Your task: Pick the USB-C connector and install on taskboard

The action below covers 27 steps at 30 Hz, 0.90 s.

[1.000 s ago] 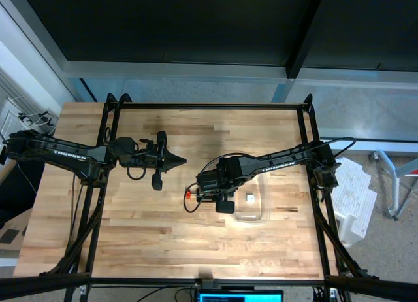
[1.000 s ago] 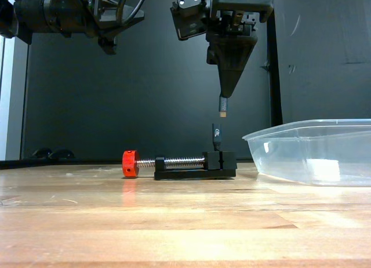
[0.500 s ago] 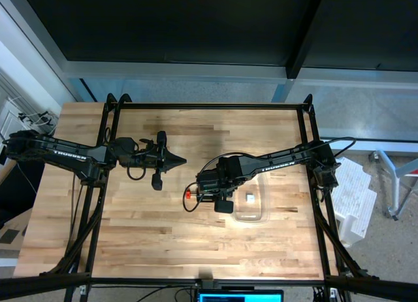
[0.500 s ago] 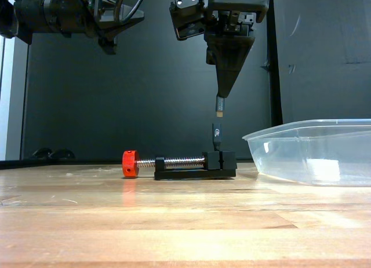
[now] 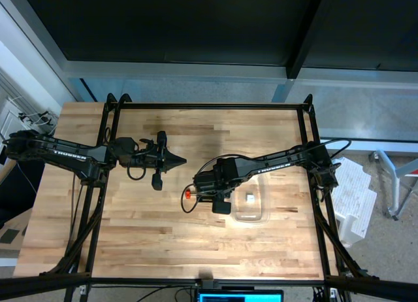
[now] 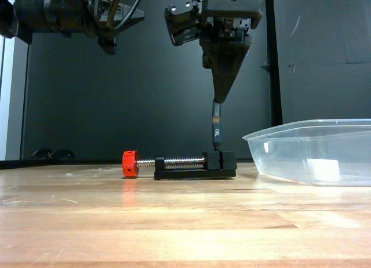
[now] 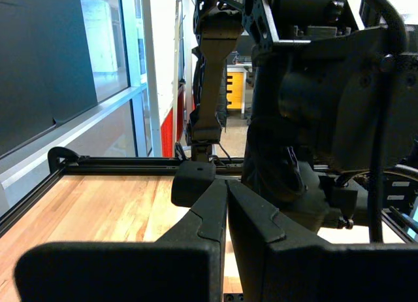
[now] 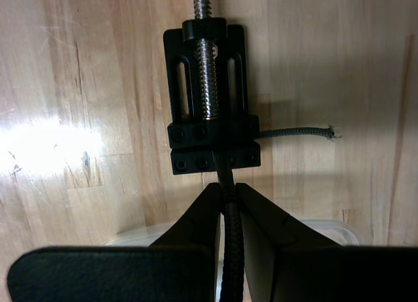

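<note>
USB-C connector (image 6: 216, 114) pinched upright in right gripper (image 6: 217, 101), tip at taskboard (image 6: 194, 174) — left gripper (image 5: 177, 161) closed, empty, aloft at left

Right gripper (image 6: 217, 98) holds USB-C connector (image 6: 216, 118) over taskboard (image 6: 196, 166) (left gripper (image 6: 137, 16) aloft).

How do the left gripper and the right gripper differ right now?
Pose: the left gripper lies level, high above the table, left of the taskboard; the right gripper points straight down over the taskboard. State: the left gripper's fingers are shut on nothing; the right gripper's fingers pinch the USB-C connector. Both are black with tapered fingers.
</note>
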{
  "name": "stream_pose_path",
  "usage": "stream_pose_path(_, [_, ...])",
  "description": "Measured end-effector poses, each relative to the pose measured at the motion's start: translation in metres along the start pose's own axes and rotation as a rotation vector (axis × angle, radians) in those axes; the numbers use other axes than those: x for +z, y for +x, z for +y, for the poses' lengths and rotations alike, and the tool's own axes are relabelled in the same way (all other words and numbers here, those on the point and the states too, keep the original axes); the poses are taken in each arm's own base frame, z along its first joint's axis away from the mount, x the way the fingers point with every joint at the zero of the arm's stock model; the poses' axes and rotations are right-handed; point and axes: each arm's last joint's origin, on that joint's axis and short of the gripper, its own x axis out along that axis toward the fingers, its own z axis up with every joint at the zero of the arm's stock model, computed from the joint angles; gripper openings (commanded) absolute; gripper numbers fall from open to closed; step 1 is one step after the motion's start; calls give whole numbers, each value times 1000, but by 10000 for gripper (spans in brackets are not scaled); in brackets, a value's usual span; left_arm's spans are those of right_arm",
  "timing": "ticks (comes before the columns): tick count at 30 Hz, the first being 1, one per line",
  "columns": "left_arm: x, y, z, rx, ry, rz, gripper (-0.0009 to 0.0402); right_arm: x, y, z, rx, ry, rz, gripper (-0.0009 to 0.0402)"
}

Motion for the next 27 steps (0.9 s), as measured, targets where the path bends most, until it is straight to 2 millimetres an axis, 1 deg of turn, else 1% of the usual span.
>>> stream_pose_path(27, [0, 0, 0, 0, 0, 0, 0, 0, 3, -1, -8, 6, 13, 0])
